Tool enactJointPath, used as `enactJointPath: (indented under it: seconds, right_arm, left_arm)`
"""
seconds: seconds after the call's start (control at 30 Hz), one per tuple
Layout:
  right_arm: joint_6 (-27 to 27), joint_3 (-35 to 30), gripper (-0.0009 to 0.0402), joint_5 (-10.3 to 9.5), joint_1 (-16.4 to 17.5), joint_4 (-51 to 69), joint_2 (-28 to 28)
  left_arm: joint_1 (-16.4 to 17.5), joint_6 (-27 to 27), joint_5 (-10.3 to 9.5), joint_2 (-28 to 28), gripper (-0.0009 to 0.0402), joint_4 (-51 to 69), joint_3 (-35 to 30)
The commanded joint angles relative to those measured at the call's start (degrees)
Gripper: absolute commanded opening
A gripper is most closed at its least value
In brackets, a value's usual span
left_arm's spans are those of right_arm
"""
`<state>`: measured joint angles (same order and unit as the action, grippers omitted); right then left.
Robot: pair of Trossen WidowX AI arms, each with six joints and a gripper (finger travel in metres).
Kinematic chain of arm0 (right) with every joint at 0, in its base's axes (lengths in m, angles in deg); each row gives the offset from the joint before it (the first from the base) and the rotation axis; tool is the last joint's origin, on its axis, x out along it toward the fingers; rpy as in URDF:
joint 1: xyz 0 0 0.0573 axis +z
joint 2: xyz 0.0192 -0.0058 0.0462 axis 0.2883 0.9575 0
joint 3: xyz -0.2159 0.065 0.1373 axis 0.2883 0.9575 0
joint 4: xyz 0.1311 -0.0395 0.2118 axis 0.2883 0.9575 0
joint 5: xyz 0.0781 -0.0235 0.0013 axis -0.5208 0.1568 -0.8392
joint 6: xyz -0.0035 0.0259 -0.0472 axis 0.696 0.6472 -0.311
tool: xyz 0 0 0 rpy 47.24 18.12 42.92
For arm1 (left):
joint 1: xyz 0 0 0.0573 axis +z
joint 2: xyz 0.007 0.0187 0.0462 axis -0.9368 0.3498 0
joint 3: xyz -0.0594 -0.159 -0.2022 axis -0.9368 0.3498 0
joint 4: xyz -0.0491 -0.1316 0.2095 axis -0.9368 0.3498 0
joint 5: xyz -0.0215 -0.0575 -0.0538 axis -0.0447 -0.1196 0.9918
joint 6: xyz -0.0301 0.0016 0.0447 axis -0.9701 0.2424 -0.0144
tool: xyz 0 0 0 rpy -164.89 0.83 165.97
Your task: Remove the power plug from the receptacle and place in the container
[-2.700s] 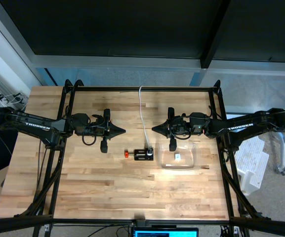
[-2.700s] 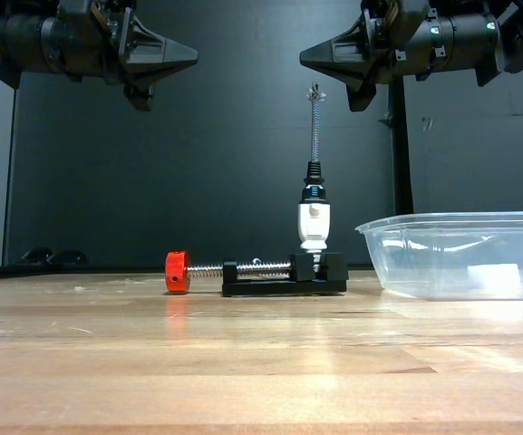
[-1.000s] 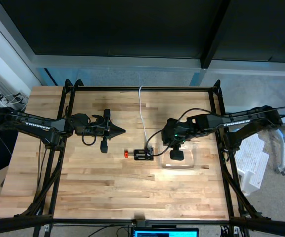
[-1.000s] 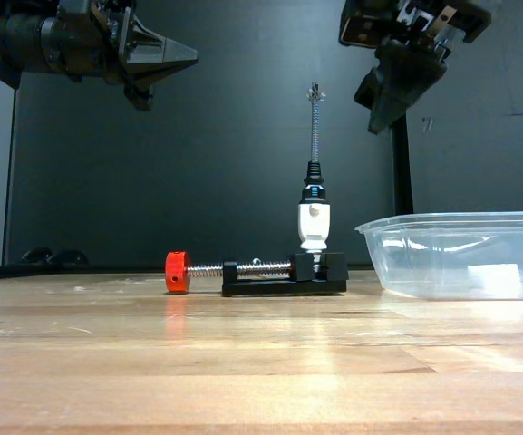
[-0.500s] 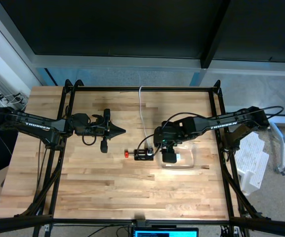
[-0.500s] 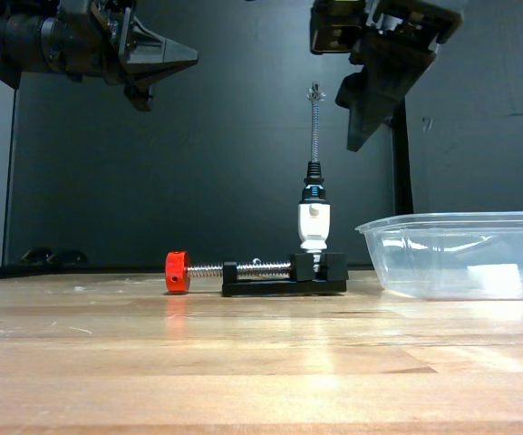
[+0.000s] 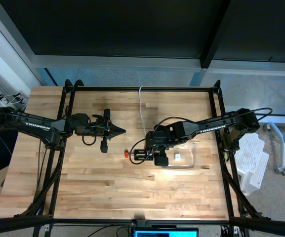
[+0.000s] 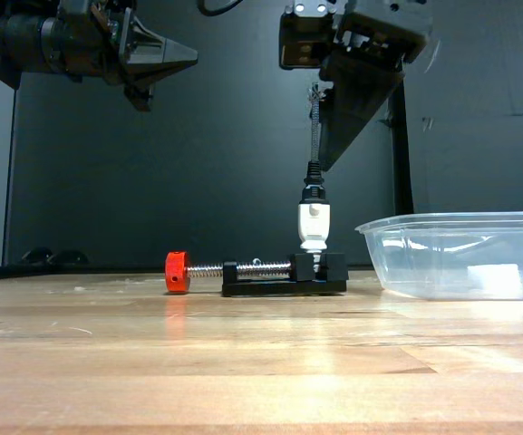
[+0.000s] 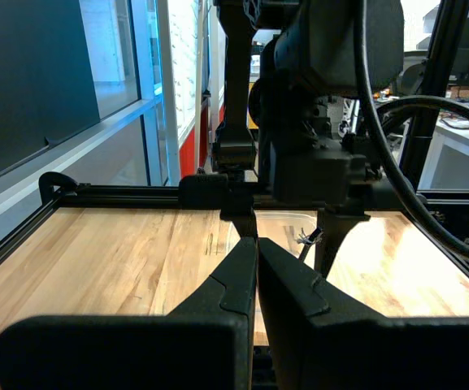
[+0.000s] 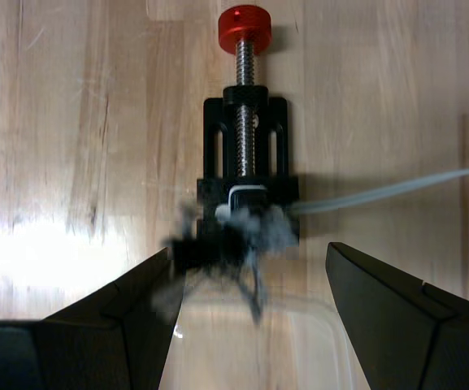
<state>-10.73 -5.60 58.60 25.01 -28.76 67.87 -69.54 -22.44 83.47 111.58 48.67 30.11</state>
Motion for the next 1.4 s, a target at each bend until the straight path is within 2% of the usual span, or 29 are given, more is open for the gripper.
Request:
enactJointPath:
  seconds: [0.03,0.4,0.5,0.9,1.13,1.4]
  right_arm:
    - [0.0,0.1,0.0240,0.02,0.2,-0.6,0.7]
    - [0.1,0.5,0.0240,0.17,0.4,-4.2,2.8]
    - [0.0,0.5,0.0238,1.55,0.5,-4.6,3.3]
    - [0.0,1.4,0.0207,1.46,0.5,-5.2,3.7]
    - [0.0,1.5,0.0175,1.46,0.6,-6.1,3.7]
    - [0.0,1.5,0.0111,1.46,0.6,-6.1,3.7]
  left_arm:
    - [0.0,0.0,0.00,0.0,0.0000,0.0,0.0]
    - [0.0,0.0,0.00,0.0,0.0000,-0.1,0.0]
    - [0.0,0.0,0.00,0.0,0.0000,0.0,0.0]
    - [0.0,0.0,-0.02,0.0,0.0000,0.0,0.0]
    - [0.0,0.0,0.00,0.0,0.0000,0.0,0.0]
    - [0.0,0.0,0.00,0.0,0.0000,0.0,0.0]
